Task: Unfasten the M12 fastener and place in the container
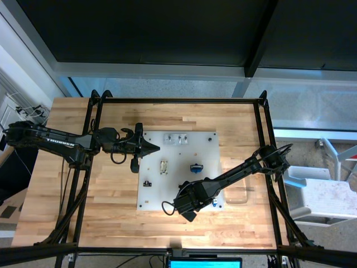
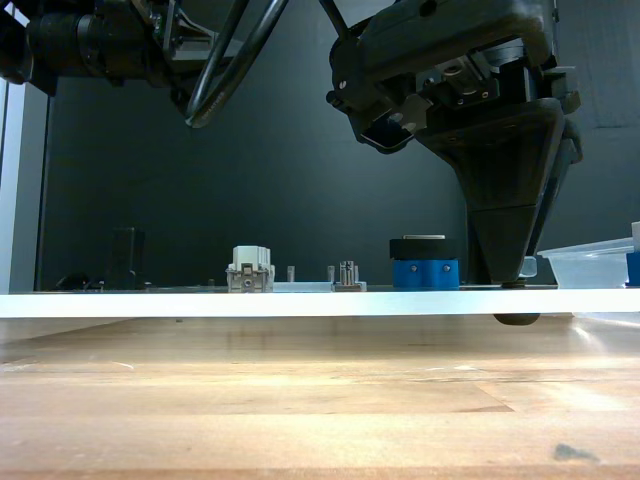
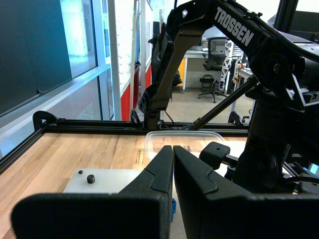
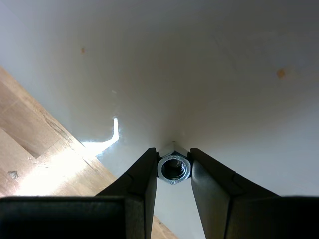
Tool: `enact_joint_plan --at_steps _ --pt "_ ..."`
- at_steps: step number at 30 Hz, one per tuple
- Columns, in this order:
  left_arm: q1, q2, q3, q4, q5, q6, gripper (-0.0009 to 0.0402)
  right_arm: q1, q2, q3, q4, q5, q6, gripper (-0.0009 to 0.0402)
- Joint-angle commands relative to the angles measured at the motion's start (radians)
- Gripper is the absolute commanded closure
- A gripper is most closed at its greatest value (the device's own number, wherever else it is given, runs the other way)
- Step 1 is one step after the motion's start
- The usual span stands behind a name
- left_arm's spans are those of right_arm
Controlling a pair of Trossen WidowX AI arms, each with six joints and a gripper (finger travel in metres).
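Readable in white capitals — TROSSEN — on the black link of the right arm (image 3: 234, 25), beyond the left gripper (image 3: 173, 164), fingers together at the left edge of the white board (image 1: 159, 192); lower down that arm, right gripper (image 4: 173, 158) pinching the silver nut (image 4: 174, 169). TROSSEN again, small, along the left arm (image 1: 58, 143).

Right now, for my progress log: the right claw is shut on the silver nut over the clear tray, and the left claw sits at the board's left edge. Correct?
Not over the clear tray: the high view shows the right claw at the near right edge of the white board. It is shut on the silver nut, and the left claw sits at the board's left edge.
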Motion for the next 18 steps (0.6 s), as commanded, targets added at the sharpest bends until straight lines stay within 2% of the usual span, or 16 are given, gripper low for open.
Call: enact_joint_plan --at_steps 1,4,7,13,18 --pt "0.000 0.000 0.000 0.000 0.000 0.000 0.0393 0.000 0.000 0.000 0.005 0.001 -0.067 0.0377" --pt "0.000 0.000 0.000 0.000 0.000 0.000 0.0393 0.000 0.000 0.000 0.004 -0.002 -0.249 0.0393" --pt "0.000 0.000 0.000 0.000 0.000 0.000 0.0393 0.000 -0.002 0.000 0.005 -0.027 -0.464 0.0390" --pt "0.000 0.000 0.000 0.000 0.000 0.000 0.0393 0.000 -0.003 0.000 0.006 -0.024 -0.873 0.0389" --pt "0.000 0.000 0.000 0.000 0.000 0.000 0.0393 0.000 -0.008 0.000 0.006 -0.024 -1.115 0.0389"
